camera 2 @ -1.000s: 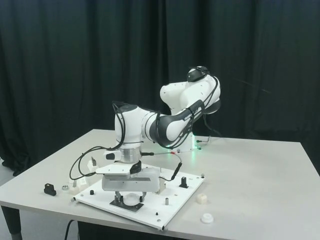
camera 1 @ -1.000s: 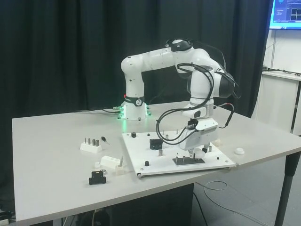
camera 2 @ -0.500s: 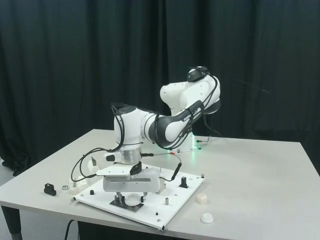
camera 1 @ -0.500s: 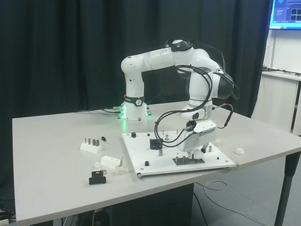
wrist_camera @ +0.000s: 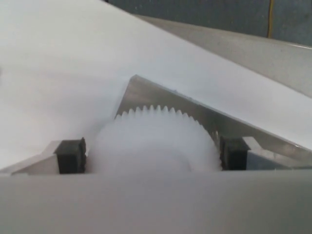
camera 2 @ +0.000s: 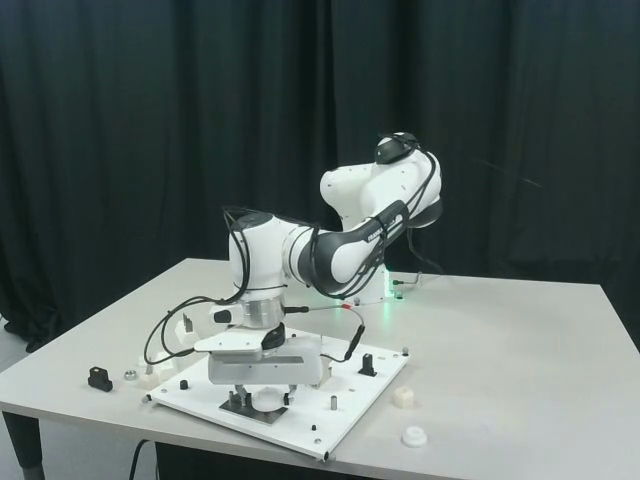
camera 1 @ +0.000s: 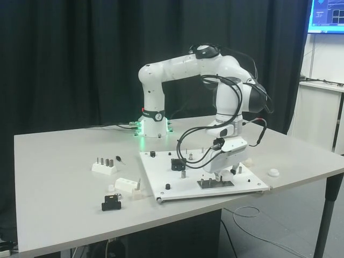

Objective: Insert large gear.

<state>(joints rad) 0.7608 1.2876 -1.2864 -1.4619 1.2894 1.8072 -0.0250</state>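
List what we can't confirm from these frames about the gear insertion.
- Peg or shaft under the large gear: hidden in the wrist view by the gear itself.
- Whether the gear is fully seated on the grey plate: in both room views the gripper body covers it.
- Small parts on the white board: too small in the first room view to identify.

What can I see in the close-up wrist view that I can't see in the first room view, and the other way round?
Only the wrist view shows the large gear's fine teeth and the black pads of the tool pressed against its sides, over a grey metal plate.

Only the first room view shows the whole white arm, the green light at its base, and loose parts on the grey table, such as a small black piece.

Both show the white board under the tool.
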